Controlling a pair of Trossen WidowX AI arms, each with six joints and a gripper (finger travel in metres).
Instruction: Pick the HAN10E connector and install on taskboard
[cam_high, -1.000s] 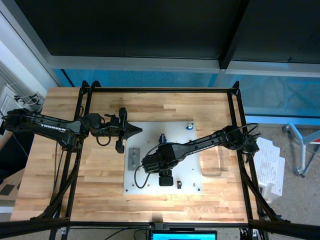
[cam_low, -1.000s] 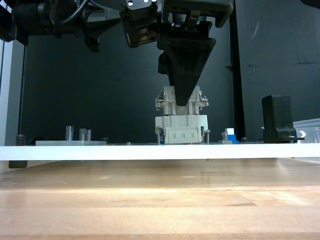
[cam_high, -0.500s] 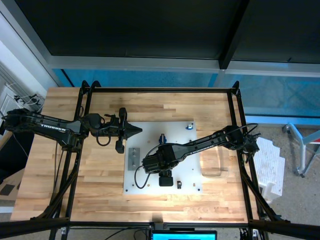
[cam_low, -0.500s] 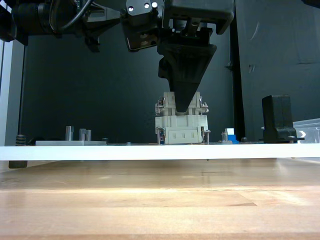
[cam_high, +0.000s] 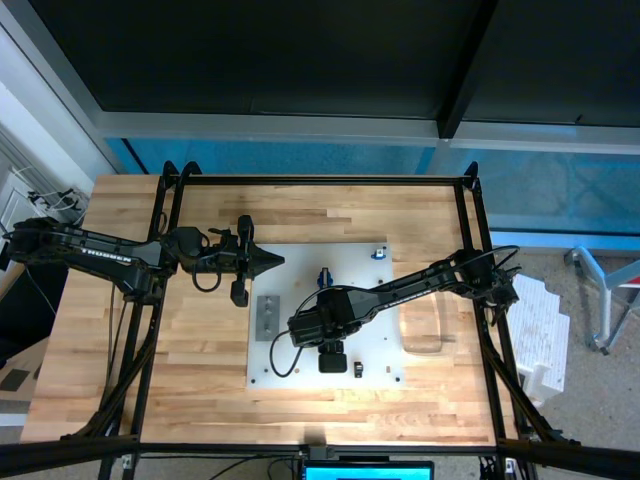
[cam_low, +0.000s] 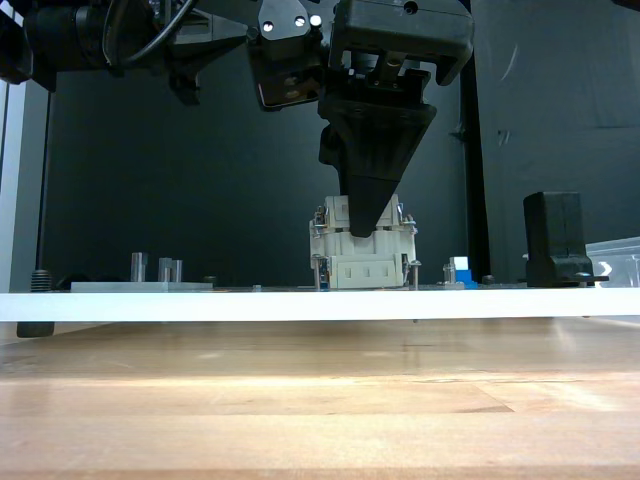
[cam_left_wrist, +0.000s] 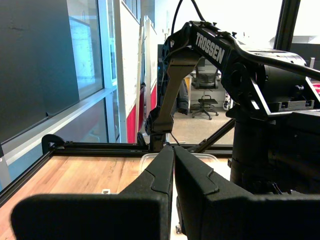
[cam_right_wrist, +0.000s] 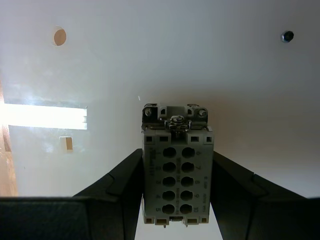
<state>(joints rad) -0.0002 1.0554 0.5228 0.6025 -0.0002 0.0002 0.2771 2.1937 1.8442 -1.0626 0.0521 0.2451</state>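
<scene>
My right gripper (cam_low: 368, 205) is shut on the HAN10E connector (cam_low: 362, 222), a small beige block with silvery metal ends. It holds the block upright, low on a matching beige socket (cam_low: 362, 267) on the white taskboard (cam_low: 200, 303). In the right wrist view both black fingers (cam_right_wrist: 120, 185) press the sides of the connector (cam_right_wrist: 177, 170) over the white taskboard (cam_right_wrist: 200, 60). From above, the right gripper (cam_high: 318, 330) hides the connector at the taskboard's (cam_high: 375, 285) middle. My left gripper (cam_high: 275, 260) hovers shut and empty at the board's far left corner, its fingertips (cam_left_wrist: 173, 165) together.
A grey metal block (cam_high: 267, 318) with holes lies on the board left of the right gripper. A blue clip (cam_high: 324, 276) stands just behind it, and a black fitting (cam_low: 553, 238) stands to the right. A clear plastic tray (cam_high: 425, 325) lies right of the board.
The right gripper has lowered with the connector, which now sits deeper on the beige socket. The left arm has not moved.
</scene>
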